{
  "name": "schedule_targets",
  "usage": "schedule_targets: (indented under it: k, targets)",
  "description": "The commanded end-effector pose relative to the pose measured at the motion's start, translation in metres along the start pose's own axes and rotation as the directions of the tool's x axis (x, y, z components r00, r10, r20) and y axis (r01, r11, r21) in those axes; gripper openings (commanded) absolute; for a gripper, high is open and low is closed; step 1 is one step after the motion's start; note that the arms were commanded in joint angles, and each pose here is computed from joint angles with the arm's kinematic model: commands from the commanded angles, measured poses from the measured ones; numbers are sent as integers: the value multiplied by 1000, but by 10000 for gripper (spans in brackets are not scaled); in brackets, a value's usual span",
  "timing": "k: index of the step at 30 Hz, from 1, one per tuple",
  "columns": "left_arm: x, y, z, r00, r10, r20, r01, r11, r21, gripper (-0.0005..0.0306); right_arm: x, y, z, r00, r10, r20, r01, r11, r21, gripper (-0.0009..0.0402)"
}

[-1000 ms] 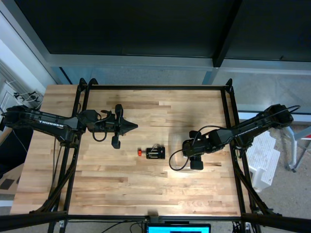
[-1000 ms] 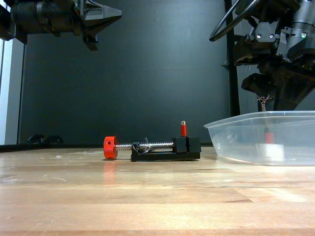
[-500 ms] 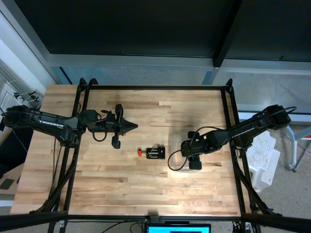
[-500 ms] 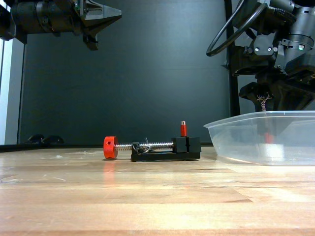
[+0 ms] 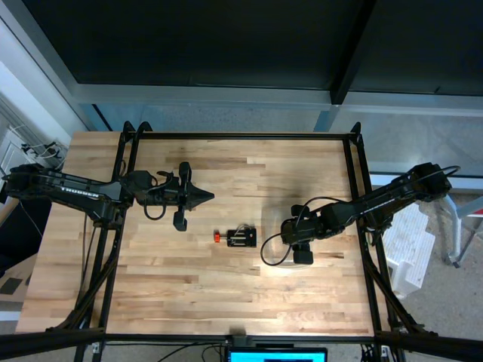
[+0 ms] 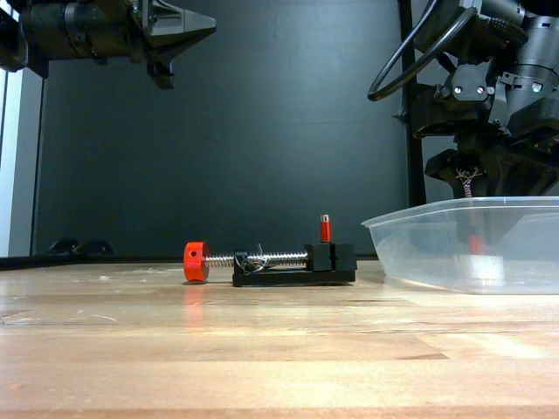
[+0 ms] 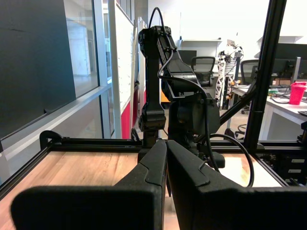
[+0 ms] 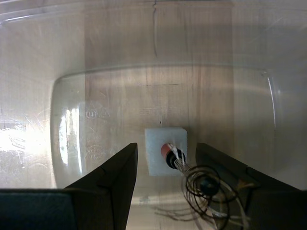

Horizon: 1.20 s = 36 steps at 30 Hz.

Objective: Pick the RCA connector and install on taskboard

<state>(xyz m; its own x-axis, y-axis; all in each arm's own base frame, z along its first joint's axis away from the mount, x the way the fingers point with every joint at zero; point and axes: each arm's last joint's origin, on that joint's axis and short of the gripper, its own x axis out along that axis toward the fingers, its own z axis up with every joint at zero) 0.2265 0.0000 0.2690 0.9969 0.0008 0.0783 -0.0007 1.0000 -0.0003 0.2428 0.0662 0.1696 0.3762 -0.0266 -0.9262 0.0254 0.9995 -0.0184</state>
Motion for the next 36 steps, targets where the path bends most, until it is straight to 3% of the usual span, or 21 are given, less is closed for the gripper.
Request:
schedule_targets:
  k: [1, 36]
  targets:
    - [0, 0, 0, 1000, 0, 0, 0, 1000, 0, 0, 0, 0, 0, 1000, 0, 2, 0, 1000, 0, 150]
    - [0, 0, 0, 1000, 0, 0, 0, 1000, 0, 0, 2, 0, -2, 1000, 2, 9, -2, 1000, 2, 0]
